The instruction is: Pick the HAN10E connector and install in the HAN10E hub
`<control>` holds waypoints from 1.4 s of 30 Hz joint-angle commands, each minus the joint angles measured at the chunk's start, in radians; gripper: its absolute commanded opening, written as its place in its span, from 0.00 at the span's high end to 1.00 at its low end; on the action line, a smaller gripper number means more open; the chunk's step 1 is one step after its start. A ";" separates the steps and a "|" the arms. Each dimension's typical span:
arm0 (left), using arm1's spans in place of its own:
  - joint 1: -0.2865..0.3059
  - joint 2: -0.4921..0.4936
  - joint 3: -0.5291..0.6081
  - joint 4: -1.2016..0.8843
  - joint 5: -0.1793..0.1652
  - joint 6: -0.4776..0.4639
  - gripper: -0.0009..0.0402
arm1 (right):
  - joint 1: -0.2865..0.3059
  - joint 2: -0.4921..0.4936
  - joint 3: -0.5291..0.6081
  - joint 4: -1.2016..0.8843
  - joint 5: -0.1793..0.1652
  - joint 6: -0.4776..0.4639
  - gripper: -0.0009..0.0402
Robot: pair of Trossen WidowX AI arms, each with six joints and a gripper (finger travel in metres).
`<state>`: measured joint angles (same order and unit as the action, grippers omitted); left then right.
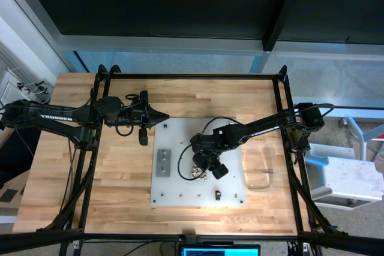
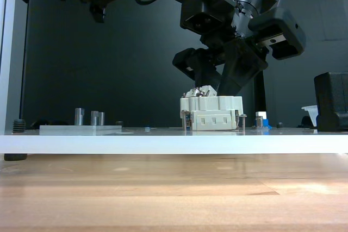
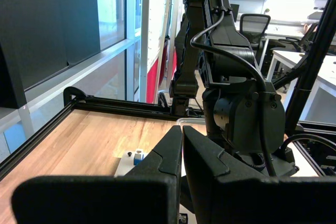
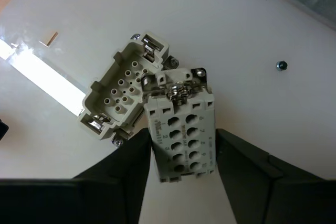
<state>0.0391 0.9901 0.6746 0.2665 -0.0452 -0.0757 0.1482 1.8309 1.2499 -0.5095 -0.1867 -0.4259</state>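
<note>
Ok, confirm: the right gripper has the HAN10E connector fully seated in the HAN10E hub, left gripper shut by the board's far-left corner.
Not seated: the right wrist view shows the HAN10E connector, in the right gripper, skewed over one edge of the HAN10E hub. The left gripper is indeed shut there.

Bench [image 1: 120, 172]: pale wood, lengthwise plank stripes. Board [image 1: 174, 193], centre of the high view: plain white. HAN10E connector [image 4: 181, 124]: beige-grey, face patterned with paired rows of dark holes, silvery screw at one end. HAN10E hub [image 4: 123, 95]: same beige, rows of round holes in its recess, silvery metal end tabs. Left gripper [image 1: 163, 116], upper left of centre in the high view: black. Right gripper [image 4: 182, 137], at the connector: black jaws. Metal block [image 1: 164, 162]: plain grey. Small part [image 2: 262, 119], right in the low view: blue.
</note>
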 commanded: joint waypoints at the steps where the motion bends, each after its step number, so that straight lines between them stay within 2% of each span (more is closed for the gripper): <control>1: 0.000 0.000 0.000 0.000 0.000 0.000 0.98 | 0.000 0.000 0.000 -0.002 0.001 -0.003 0.71; 11: 0.000 0.000 0.000 0.000 0.000 0.000 0.98 | 0.000 -0.014 0.000 -0.023 0.003 -0.003 0.89; 17: 0.000 0.000 0.000 0.000 0.000 0.000 0.98 | 0.003 -0.043 0.016 -0.096 0.058 -0.001 0.92; 20: 0.000 0.000 0.000 0.000 0.000 0.000 0.98 | 0.008 -0.056 0.044 -0.156 0.065 0.010 0.92; 28: 0.000 0.000 0.000 0.000 0.000 0.000 0.98 | 0.023 -0.056 0.188 -0.403 0.068 0.185 0.92; 30: 0.000 0.000 0.000 0.000 0.000 0.000 0.98 | 0.032 -0.054 0.227 -0.467 0.090 0.248 0.92; 34: 0.000 0.000 0.000 0.000 0.000 0.000 0.98 | 0.054 -0.034 0.309 -0.592 0.170 0.394 0.92; 37: 0.000 0.000 0.000 0.000 0.000 0.000 0.98 | 0.066 -0.002 0.381 -0.669 0.187 0.507 0.92; 42: 0.000 0.000 0.000 0.000 0.000 0.000 0.98 | 0.084 0.059 0.489 -0.750 0.187 0.658 0.92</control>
<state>0.0391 0.9901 0.6739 0.2665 -0.0452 -0.0761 0.2276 1.8725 1.7138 -1.2411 0.0002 0.2043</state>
